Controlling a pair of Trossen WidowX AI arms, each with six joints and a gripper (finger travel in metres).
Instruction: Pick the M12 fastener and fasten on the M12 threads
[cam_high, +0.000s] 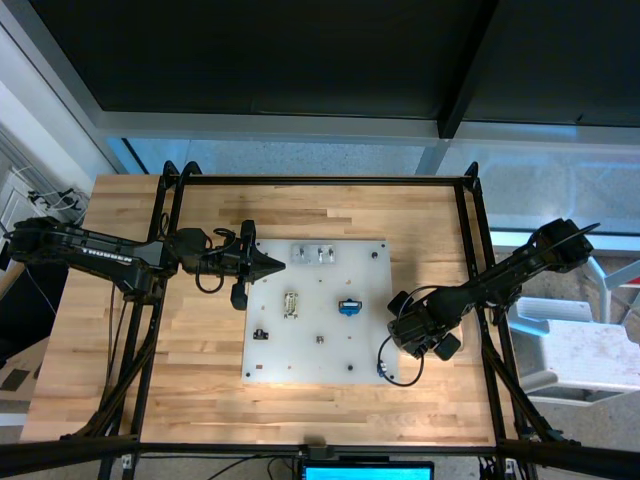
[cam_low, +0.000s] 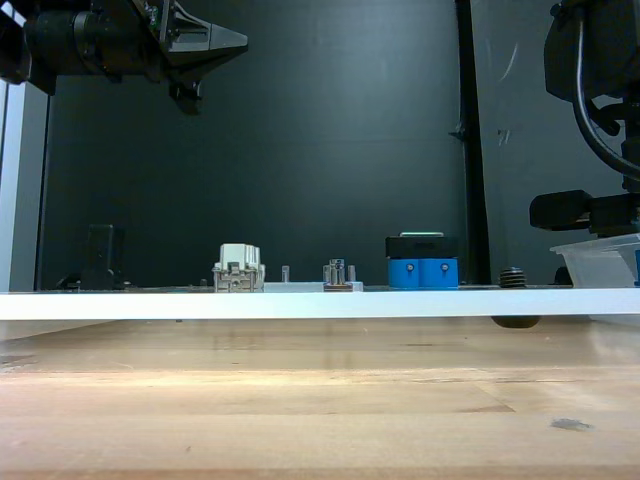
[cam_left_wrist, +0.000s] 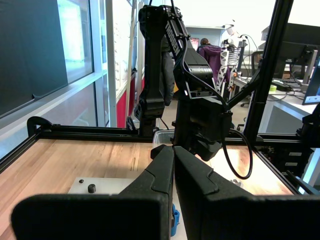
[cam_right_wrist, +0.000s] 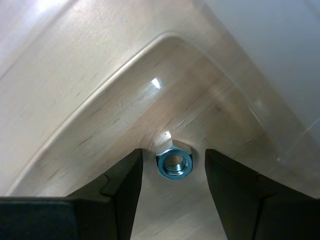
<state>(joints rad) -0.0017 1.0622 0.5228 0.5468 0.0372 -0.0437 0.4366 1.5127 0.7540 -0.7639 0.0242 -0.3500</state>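
Right gripper (cam_right_wrist: 173, 152) down in clear tray (cam_low: 592, 264) beside board (cam_high: 300, 350) right edge, fingers apart, nut (cam_right_wrist: 174, 165) flat between them, touching neither. Stud (cam_low: 513, 277) bare, ribs showing. Left gripper (cam_left_wrist: 173, 150) raised over board's far left edge, fingers together.

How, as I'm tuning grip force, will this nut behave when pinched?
Lying flat in the tray, the nut probably won't roll. Shiny metal: likely rigid, may slip from the right pincer straddling it. Left pincer hovers over board's left edge.
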